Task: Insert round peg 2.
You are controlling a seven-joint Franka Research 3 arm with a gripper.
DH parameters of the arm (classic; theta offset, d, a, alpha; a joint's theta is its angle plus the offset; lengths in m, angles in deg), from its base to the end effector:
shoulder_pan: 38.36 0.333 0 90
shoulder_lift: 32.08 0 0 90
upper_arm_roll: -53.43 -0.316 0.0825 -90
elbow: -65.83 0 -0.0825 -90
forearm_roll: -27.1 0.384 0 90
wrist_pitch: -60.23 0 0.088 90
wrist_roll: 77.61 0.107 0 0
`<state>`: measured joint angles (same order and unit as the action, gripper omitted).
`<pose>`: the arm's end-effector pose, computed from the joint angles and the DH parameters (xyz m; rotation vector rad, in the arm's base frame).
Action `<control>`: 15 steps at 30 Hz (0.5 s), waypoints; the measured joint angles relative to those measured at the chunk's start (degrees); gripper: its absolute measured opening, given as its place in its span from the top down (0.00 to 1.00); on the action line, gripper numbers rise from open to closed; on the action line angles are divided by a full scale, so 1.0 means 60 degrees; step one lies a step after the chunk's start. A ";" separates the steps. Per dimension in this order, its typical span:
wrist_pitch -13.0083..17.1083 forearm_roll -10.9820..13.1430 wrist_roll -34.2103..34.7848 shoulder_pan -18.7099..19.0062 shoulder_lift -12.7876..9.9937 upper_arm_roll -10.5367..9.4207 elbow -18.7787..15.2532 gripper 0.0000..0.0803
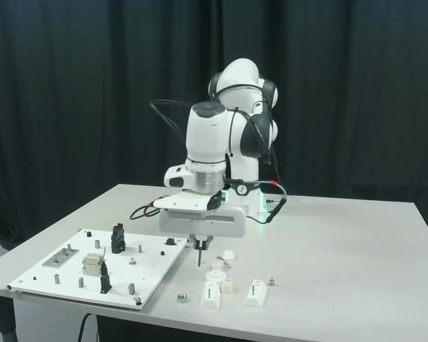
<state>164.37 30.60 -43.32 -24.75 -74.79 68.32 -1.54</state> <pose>0.7391 0.0413 0.3509 2.8786 -0.8573 -0.0657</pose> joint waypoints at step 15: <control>0.0003 -0.0059 -0.0110 -0.0046 -0.0071 0.0000 0.0000 0.93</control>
<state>164.39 30.25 -43.98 -25.03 -75.22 68.31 -1.54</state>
